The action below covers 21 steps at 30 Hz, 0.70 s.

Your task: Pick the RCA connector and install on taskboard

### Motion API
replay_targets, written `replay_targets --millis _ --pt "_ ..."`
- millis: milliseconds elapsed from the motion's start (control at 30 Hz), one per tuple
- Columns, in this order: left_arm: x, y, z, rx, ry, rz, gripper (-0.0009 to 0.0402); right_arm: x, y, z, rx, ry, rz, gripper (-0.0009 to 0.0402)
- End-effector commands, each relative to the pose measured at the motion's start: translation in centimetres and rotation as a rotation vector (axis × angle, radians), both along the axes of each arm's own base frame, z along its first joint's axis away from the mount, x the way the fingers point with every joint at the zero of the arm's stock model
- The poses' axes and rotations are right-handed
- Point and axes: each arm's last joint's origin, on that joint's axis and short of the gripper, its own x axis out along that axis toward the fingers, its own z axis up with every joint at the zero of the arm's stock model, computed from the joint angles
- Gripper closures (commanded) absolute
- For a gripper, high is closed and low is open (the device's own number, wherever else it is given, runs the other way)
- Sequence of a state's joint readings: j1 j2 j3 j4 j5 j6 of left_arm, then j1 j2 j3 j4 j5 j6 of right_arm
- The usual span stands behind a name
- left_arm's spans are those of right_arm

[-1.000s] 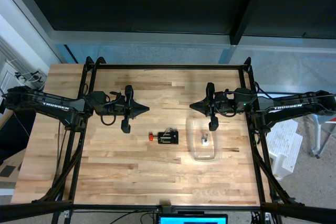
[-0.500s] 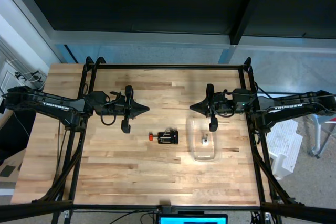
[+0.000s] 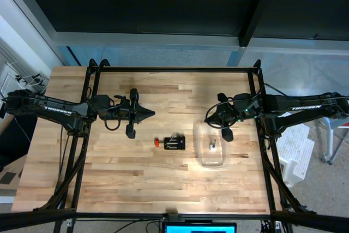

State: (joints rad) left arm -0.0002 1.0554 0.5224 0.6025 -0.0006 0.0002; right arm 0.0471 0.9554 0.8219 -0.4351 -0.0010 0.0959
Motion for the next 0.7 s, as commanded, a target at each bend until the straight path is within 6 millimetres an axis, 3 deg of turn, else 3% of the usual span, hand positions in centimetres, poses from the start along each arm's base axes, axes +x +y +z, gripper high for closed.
replay_targets --millis 33,467,700 --pt "0.0 0.0 0.0 0.000 0.000 0.000 0.0393 -0.7 0.4 -0.1 0.000 0.105 0.014 0.0393" --pt "0.0 0.0 0.0 0.000 0.000 0.000 0.0393 -2.8 2.7 -1.6 0.006 0.393 0.048 0.0393" --pt "0.0 0.0 0.0 0.000 0.000 0.000 0.0393 -2.3 3.4 -2.8 -0.008 0.495 0.060 0.0393"
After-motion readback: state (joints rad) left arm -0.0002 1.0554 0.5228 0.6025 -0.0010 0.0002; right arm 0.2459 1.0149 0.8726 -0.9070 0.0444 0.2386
